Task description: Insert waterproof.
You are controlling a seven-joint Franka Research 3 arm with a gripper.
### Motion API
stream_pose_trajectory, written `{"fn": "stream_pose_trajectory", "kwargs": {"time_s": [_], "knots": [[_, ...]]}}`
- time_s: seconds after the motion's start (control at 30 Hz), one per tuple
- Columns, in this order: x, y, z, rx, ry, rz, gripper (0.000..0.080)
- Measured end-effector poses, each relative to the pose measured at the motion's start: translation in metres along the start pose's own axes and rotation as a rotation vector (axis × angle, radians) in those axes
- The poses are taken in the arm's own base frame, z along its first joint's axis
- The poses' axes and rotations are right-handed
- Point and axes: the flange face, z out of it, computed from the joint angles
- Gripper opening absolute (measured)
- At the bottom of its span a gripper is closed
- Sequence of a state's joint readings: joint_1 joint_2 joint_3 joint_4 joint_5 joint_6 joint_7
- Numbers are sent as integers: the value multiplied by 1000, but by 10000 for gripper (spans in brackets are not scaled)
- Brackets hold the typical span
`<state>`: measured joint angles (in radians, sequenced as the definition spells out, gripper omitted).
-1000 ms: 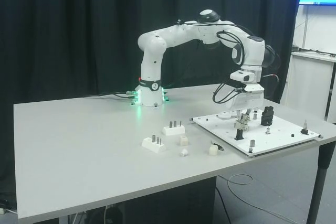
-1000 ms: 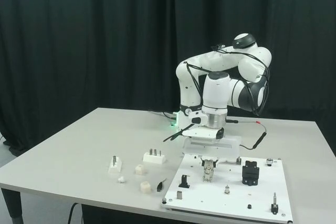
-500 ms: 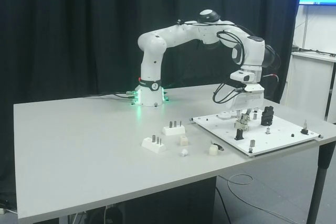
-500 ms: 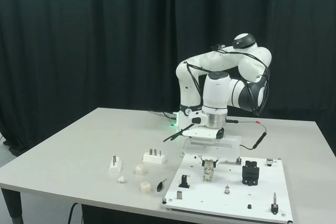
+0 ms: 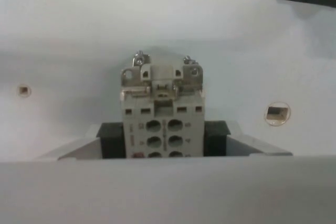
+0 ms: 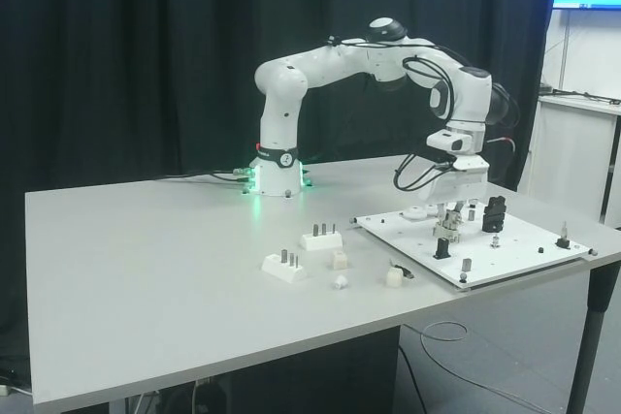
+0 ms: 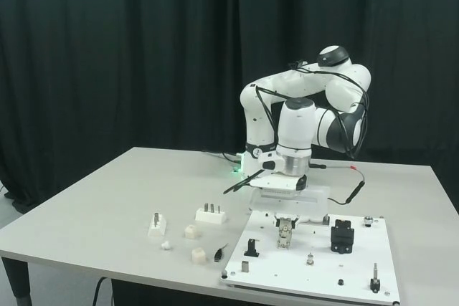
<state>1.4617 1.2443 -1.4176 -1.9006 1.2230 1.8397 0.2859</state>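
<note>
The waterproof connector [image 5: 163, 124] is a grey-white block with round pin holes and a metal latch bracket at its far end. It stands upright on the white board [image 5: 79, 40]. My gripper [image 5: 164, 141] points straight down over it, and a black finger pad [image 5: 111, 140] presses on each flank, so it is shut on the connector. In the room views the gripper [image 6: 447, 223] [image 7: 286, 226] hangs low over the board [image 7: 344, 270], with the connector [image 7: 285, 236] between the fingers.
A black block [image 6: 494, 213] [image 7: 341, 236] stands on the board beside the gripper, with small posts and a black bracket [image 7: 252, 248] nearby. Loose white holders [image 6: 285, 266] [image 7: 211, 213] and small parts lie on the grey table [image 6: 146, 259] beside the board.
</note>
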Motion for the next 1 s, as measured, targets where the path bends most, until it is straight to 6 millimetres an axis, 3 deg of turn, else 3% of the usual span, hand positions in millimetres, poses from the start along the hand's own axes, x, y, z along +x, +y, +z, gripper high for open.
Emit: {"fn": "stream_pose_trajectory", "kwargs": {"time_s": [1.0], "knots": [[12,-14,-1,-48,-19,44,310]]}}
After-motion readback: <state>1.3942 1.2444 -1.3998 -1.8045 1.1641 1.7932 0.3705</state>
